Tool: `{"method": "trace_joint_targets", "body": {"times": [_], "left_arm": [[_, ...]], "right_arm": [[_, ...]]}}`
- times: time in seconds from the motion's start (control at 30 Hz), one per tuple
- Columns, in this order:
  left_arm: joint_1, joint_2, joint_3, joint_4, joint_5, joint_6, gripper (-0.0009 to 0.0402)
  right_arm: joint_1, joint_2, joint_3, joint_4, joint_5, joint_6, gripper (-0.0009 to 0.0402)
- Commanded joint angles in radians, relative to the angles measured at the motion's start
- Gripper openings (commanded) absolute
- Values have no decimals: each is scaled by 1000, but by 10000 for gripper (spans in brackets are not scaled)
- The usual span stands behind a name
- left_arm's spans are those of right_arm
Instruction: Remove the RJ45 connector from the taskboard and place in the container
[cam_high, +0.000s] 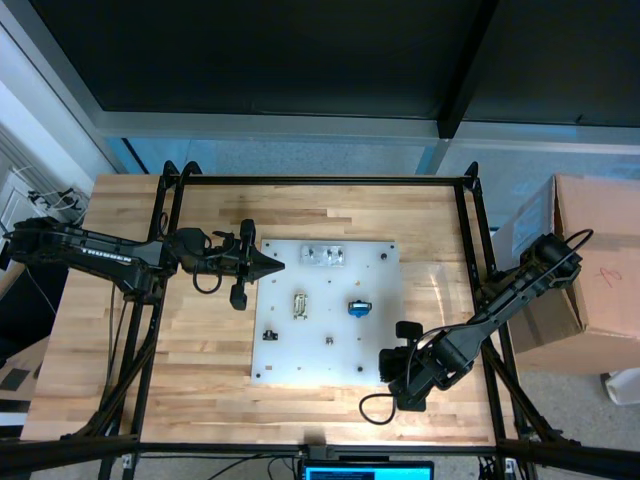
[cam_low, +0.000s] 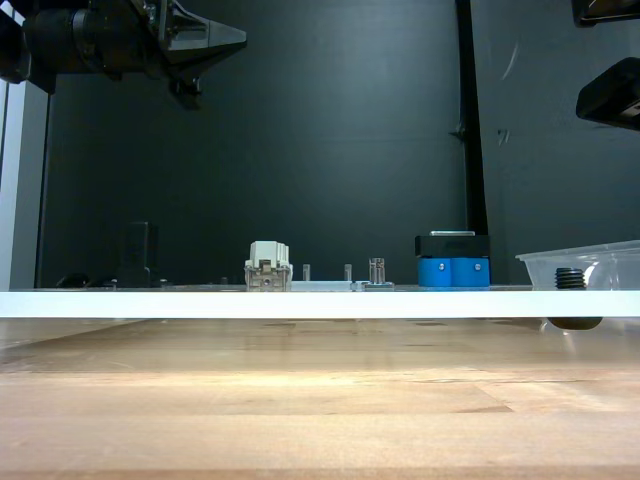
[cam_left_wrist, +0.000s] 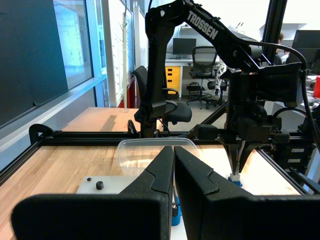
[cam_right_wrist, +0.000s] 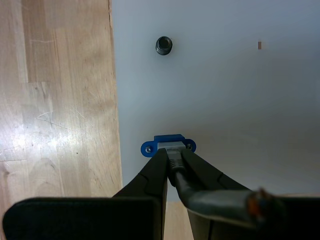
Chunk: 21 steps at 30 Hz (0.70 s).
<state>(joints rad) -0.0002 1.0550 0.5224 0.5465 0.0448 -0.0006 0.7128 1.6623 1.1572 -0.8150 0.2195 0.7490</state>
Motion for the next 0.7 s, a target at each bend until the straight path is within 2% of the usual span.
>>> {"method": "trace_joint_targets", "body": {"times": [0.03, 0.7], "left_arm": [[0, 0, 0, 0, 0, 0, 0], [0, 0, 0, 0, 0, 0, 0]], "right_arm": [[-2, 0, 0, -2, -2, 3, 1], [-6, -56, 6, -2, 2, 3, 0]]}}
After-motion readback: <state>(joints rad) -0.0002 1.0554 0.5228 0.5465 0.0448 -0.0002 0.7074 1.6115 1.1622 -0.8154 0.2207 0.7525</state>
